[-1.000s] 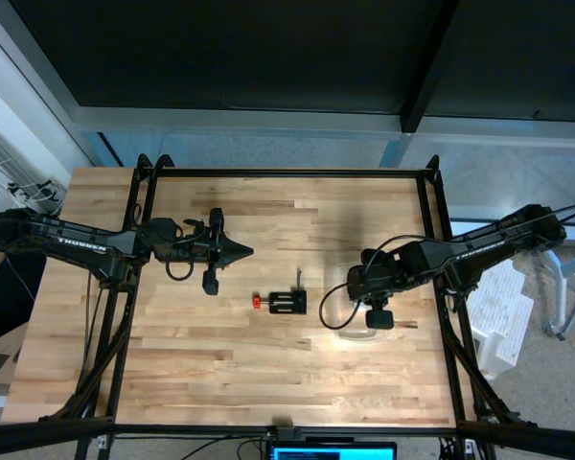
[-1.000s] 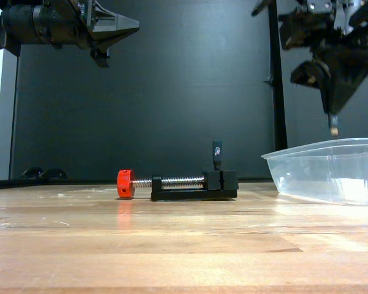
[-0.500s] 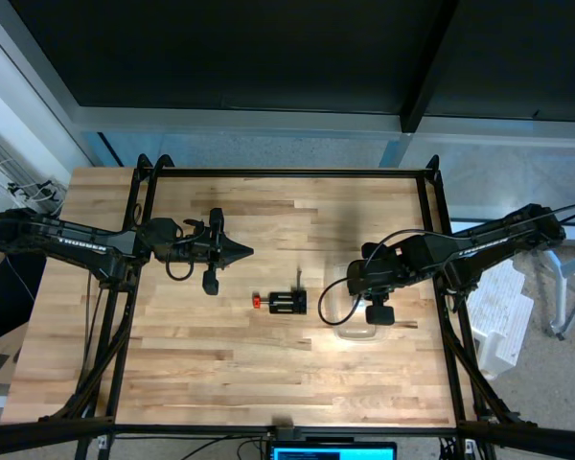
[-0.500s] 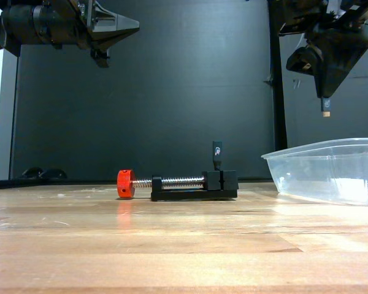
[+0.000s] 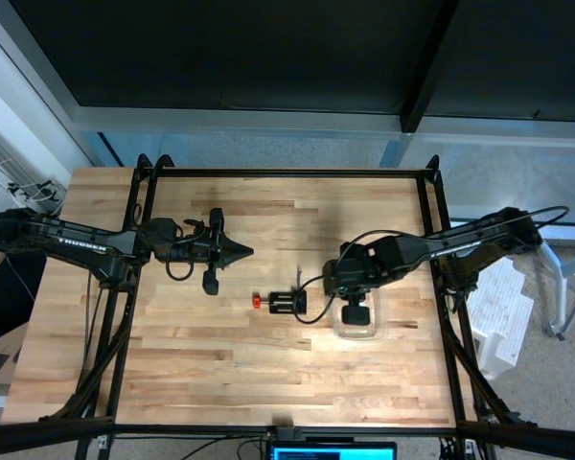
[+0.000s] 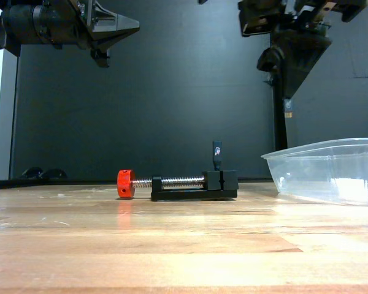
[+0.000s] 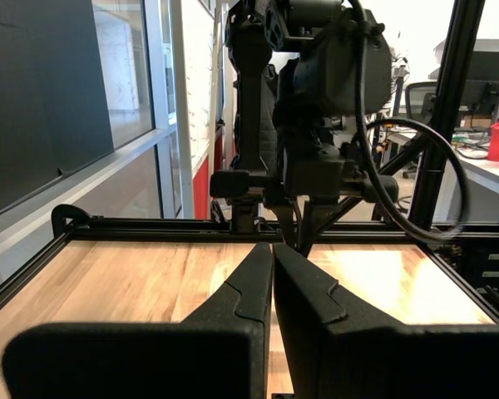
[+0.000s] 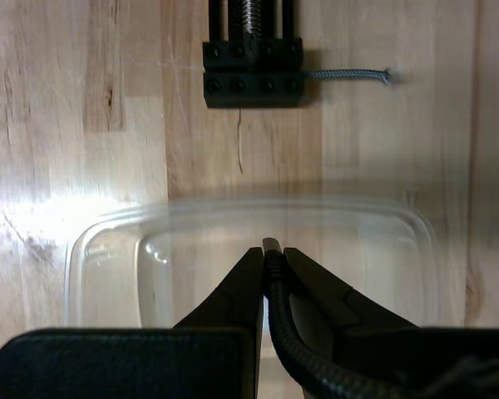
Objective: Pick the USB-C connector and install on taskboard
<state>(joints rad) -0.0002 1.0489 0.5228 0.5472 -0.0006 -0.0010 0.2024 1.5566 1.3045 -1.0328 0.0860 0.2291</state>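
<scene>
I log the small black block-shaped taskboard (image 6: 193,185) flat on the wooden table (image 6: 172,245), red-orange knob (image 6: 126,183) at one end, pin (image 6: 216,155) upright. The cable-tailed USB-C connector (image 6: 287,114) hangs tip-down, clamped in the right pincer (image 6: 287,101), aloft and apart from the board.

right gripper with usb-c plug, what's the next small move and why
Probably carry it left: the right gripper, shut on the small USB-C connector, hangs above the clear plastic tray's rim, short of the black block-shaped taskboard; the left gripper is parked shut, high at left.

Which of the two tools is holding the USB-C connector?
The right tool, high near the clear tray, grips the USB-C connector; the left tool, shut and empty, hangs high on the left side.
</scene>
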